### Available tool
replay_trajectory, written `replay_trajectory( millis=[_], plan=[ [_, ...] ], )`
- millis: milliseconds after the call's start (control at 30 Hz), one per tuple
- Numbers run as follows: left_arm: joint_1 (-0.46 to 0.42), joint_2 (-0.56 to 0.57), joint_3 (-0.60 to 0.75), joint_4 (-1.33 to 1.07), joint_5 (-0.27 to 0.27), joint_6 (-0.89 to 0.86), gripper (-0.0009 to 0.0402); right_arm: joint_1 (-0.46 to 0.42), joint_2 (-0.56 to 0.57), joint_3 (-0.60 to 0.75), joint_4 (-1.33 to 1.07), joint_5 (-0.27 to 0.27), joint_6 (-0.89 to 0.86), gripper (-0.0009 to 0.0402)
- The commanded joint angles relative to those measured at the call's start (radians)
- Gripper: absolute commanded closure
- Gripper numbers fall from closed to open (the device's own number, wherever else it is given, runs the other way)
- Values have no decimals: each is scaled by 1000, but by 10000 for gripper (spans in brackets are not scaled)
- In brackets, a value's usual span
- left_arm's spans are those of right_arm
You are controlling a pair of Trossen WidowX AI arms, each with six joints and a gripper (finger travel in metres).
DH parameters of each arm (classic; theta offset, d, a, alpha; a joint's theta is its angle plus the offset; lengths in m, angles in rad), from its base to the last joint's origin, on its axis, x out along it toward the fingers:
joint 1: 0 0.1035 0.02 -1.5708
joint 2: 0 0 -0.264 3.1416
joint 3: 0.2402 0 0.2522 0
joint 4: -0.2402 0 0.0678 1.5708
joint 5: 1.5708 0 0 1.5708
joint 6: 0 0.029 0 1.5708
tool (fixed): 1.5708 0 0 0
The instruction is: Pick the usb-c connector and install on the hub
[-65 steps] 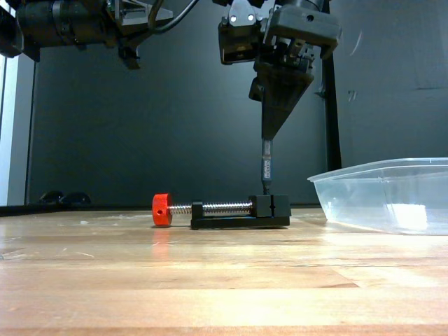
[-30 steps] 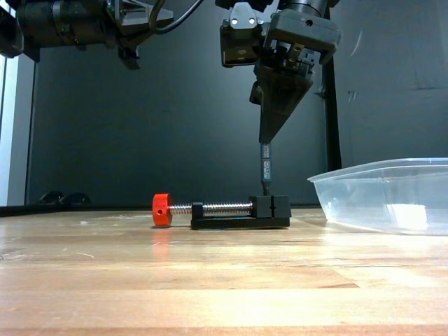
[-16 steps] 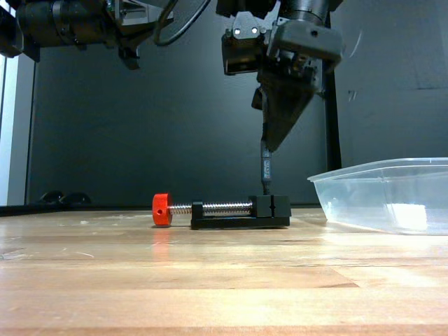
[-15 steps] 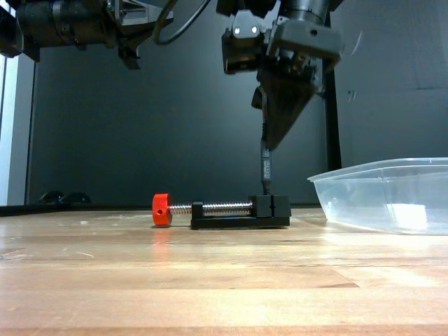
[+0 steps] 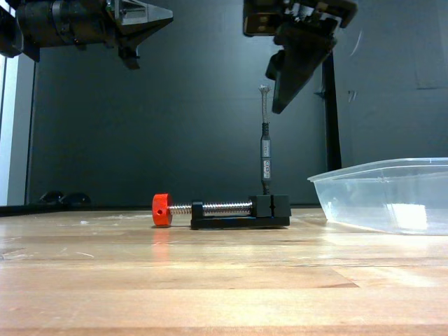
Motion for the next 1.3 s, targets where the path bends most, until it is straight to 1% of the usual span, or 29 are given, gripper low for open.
replay_trajectory(
  millis=[33,300,700,867,967,1167,1300],
  plan=[
    [0,0,0,0,0,0,393,0,-55,-47,26,1,-9,205],
    [0,0,0,1,0,0,393,1,-143,-132,90,0,-8,211],
    [0,0,0,0,0,0,393,0,-154,-143,101,1,-21,245],
    [0,0,0,0,0,0,393,-8,-195,-157,159,19,-55,284],
    [0,0,0,0,0,0,393,-23,-242,-180,220,28,-74,320],
    [0,0,0,0,0,0,393,-50,-356,-280,396,28,-89,396],
    [0,0,0,0,0,0,393,-60,-440,-373,560,36,-97,387]
  ],
)
